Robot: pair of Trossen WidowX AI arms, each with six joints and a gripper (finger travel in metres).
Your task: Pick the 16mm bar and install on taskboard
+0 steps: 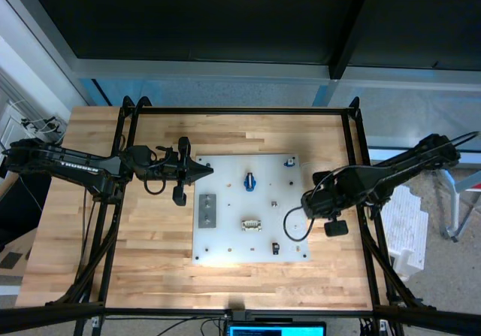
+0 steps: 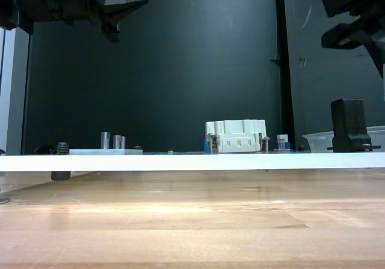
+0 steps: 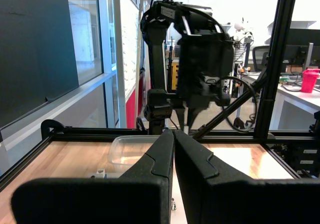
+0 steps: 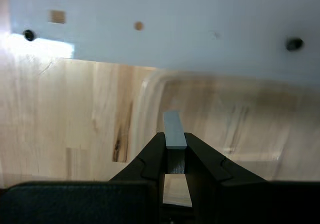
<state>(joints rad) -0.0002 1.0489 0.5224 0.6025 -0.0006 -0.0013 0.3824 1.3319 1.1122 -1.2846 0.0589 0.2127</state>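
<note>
Right wrist view: right tool point(image 4: 175, 141) clamped on 16mm bar point(image 4: 174, 129), over clear tray point(image 4: 150, 83) just beside taskboard point(image 4: 175, 33). Left tool point(image 3: 173, 134) closed, hovering at taskboard's left edge above tabletop point(image 1: 150, 261).

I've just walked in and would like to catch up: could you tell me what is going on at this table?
The right gripper is shut on the 16mm bar, holding it in the air over the clear tray beside the taskboard, at its right edge. The bar is not yet installed on the board. The left gripper is shut with nothing in it and hangs high over the board's far left corner.
</note>
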